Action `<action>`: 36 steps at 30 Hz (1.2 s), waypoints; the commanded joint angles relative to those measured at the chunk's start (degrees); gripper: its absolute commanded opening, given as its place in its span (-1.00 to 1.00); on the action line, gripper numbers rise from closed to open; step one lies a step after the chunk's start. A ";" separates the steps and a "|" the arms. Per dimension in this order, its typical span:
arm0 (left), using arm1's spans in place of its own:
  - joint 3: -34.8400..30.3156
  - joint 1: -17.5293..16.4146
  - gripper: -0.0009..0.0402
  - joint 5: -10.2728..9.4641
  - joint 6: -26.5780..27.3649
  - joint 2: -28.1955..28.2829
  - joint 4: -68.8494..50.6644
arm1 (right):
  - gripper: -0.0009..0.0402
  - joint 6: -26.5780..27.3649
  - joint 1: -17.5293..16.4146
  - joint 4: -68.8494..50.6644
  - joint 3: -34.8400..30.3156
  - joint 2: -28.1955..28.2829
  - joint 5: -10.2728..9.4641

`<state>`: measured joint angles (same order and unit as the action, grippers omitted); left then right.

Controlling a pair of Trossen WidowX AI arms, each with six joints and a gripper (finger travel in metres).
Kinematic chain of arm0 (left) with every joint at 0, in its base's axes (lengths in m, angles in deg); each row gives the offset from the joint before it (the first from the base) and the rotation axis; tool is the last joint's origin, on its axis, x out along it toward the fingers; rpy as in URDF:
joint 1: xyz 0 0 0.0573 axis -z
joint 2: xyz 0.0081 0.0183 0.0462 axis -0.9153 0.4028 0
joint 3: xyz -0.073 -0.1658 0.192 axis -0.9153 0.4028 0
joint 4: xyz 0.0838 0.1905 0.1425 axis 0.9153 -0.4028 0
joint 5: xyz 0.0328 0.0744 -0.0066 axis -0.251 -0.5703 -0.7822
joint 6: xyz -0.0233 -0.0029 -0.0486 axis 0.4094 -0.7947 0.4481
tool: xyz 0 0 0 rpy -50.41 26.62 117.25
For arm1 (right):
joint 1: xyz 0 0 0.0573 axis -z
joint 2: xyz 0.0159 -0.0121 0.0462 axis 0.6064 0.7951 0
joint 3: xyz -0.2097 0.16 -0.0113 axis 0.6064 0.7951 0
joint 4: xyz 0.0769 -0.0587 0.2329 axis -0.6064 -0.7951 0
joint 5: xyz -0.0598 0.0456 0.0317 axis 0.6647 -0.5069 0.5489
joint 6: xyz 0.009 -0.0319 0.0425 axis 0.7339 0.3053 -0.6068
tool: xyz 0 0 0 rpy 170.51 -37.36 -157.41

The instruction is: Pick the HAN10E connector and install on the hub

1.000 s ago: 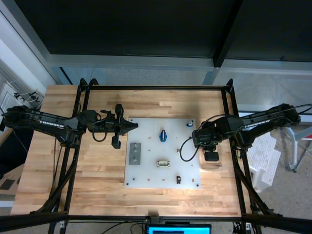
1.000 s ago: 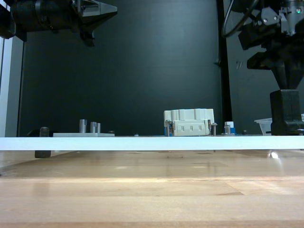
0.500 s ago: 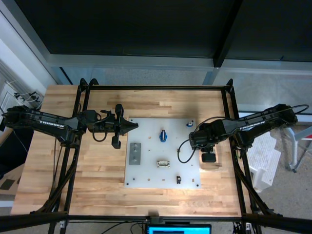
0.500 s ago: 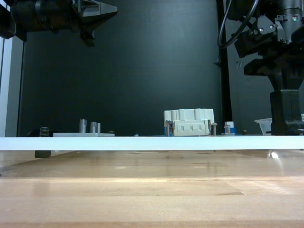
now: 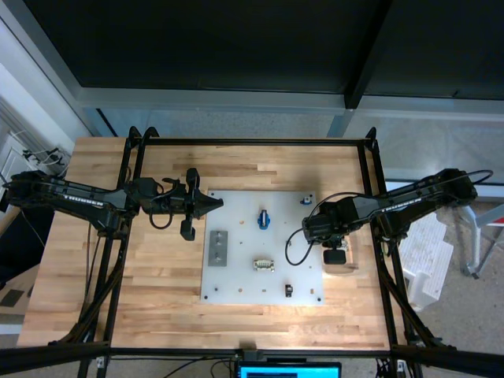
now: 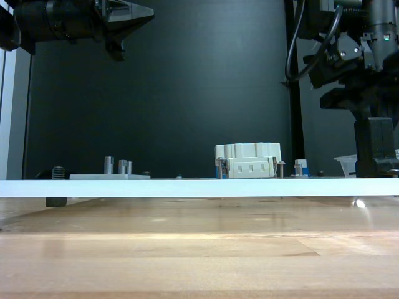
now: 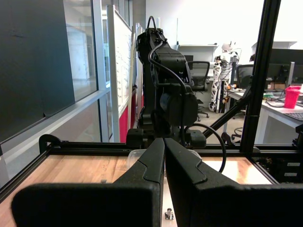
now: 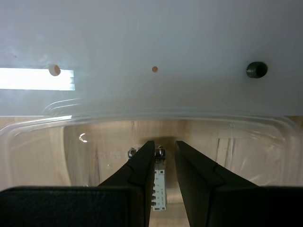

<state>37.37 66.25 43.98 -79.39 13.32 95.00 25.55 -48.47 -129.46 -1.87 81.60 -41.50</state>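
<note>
The HAN10E connector (image 8: 159, 190), a small pale block with two metal screws, lies in a clear plastic tray (image 8: 142, 118) on the wood just right of the white board. My right gripper (image 8: 164, 144) hangs over it, fingers a narrow gap apart; one finger hides part of the connector, and bare tray shows between it and the other finger. In the high view the right gripper (image 5: 335, 255) is at the tray (image 5: 343, 269). The beige hub (image 5: 264, 265) stands on the board's middle, also the hub (image 6: 248, 161) in the low view. My left gripper (image 5: 213, 203) is shut, parked high at the board's left edge.
On the white board (image 5: 236, 293) are a grey two-hole block (image 5: 217, 247), a blue knob (image 5: 264, 219) and a small black part (image 5: 289, 290). A black frame (image 5: 252, 142) rims the wooden table. The left gripper (image 7: 164, 142) points level toward the right arm.
The right arm's wrist has shifted a little left toward the board, with its gripper staying down in the tray. The left arm has not moved.
</note>
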 commanded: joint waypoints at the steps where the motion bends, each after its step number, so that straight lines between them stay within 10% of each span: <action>1: -0.02 0.00 -0.96 0.00 0.00 0.00 0.04 | -0.68 -0.28 -0.11 1.81 1.01 0.39 -0.04; 36: -0.02 0.00 -0.96 0.00 0.00 0.00 0.04 | -0.19 -1.33 -0.79 7.98 4.31 1.27 -0.02</action>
<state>37.37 66.25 43.98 -79.36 13.32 95.04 24.19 -49.23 -121.66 2.55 82.87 -41.52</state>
